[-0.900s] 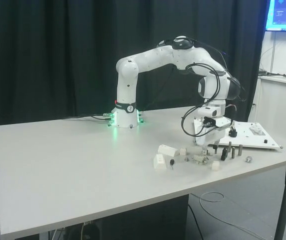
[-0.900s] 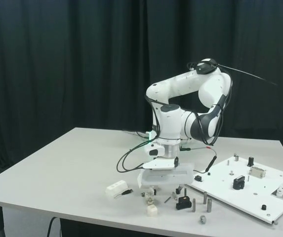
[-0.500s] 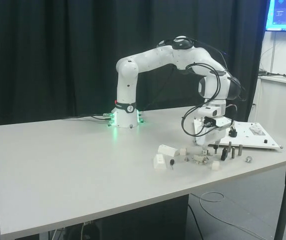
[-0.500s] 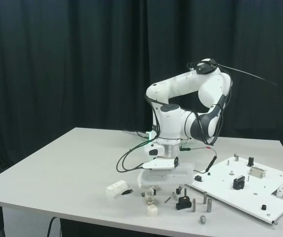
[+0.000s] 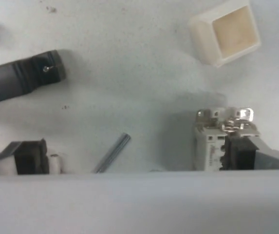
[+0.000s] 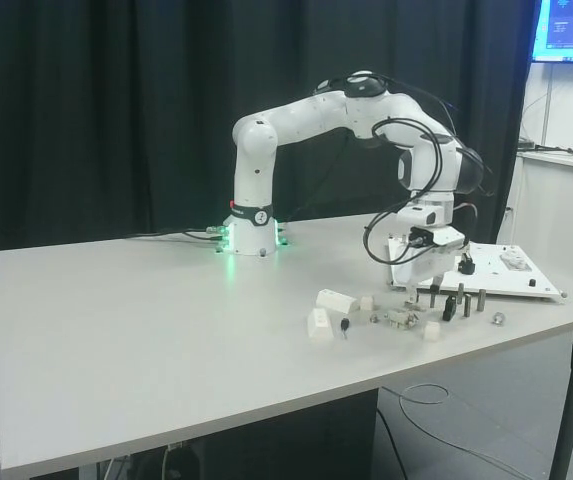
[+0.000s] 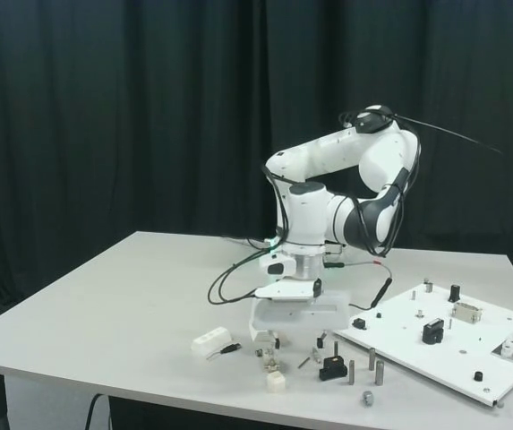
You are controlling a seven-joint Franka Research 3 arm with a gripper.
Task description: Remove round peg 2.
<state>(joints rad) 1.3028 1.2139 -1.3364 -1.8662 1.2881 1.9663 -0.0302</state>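
My gripper (image 5: 134,157) hangs open a little above the table's front right area, amid loose parts, with nothing between its black fingertips (image 5: 30,157). Under the gap lies a thin grey metal pin (image 5: 112,153) flat on the table. Beside one fingertip stands a white and grey relay part (image 5: 219,136). From the room views the gripper (image 7: 296,339) (image 6: 418,293) is just left of the white assembly board (image 7: 435,358). Several short grey round pegs (image 7: 371,358) (image 6: 460,293) stand upright on the table near the board's front corner. I cannot tell which one is peg 2.
A white hollow cube (image 5: 224,31) and a black connector (image 5: 25,78) lie close by. Two white blocks (image 6: 326,310) (image 7: 211,342) sit left of the gripper, and a small white cube (image 7: 276,381) lies near the front edge. A black clamp (image 7: 332,367) rests beside the pegs. Cables loop from the wrist.
The hand has risen a little off the table and shifted slightly over the loose parts. The parts on the table have not moved.
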